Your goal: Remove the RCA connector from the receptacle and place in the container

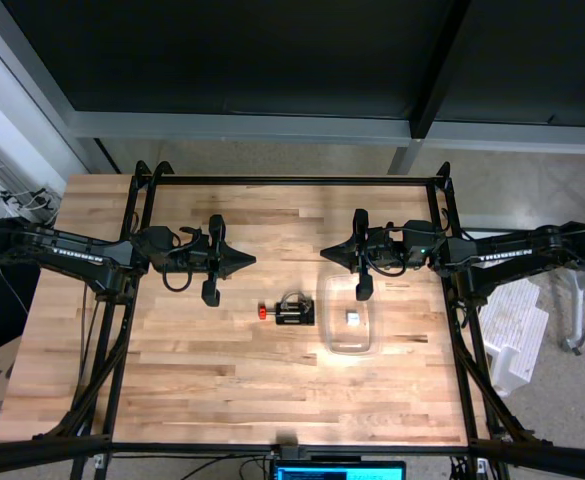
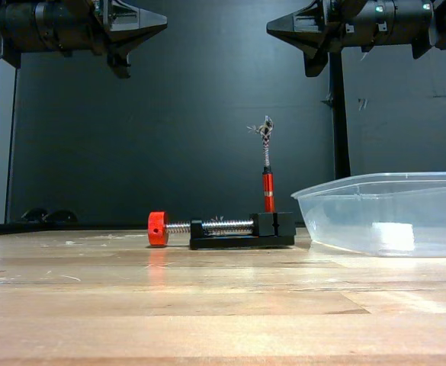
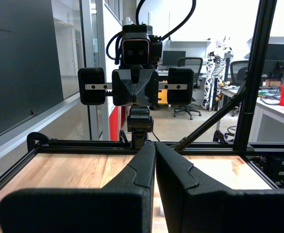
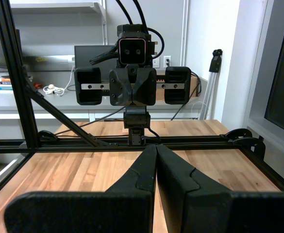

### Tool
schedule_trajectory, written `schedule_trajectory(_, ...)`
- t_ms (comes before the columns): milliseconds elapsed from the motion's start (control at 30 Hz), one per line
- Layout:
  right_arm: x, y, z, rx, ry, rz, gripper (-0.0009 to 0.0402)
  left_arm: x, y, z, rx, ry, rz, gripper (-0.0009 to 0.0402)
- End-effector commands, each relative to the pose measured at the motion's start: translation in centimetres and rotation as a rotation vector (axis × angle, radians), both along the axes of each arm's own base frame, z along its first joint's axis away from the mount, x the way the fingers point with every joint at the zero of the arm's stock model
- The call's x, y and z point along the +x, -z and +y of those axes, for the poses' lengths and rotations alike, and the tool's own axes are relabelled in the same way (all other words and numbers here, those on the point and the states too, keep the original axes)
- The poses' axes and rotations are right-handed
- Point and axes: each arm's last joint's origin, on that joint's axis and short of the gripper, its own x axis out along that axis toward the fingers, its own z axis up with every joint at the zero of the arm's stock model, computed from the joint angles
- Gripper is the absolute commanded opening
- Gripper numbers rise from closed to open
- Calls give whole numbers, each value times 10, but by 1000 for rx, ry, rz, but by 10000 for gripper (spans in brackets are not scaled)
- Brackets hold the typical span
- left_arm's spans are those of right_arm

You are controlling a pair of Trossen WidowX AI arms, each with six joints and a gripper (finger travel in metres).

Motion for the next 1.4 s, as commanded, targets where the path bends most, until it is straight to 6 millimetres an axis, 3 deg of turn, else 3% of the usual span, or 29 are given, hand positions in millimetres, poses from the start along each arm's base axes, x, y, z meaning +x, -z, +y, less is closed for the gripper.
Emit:
schedule_trajectory(33, 0, 0, 0, 0, 0, 0, 0, 0, 0, 0, 0, 0, 0, 0)
schedule_trajectory(400, 1, -2, 0, 39, 0, 28, 0, 0, 0, 0, 0, 0, 0, 0)
schedule_trajectory(1033, 27, -10, 16, 59, -4, 659, 0, 0, 0, 0, 0, 0, 0, 0)
schedule_trajectory(1400, 52, 8, 40, -42, -13, 963, 10, 0, 0, 0, 0, 0, 0, 0)
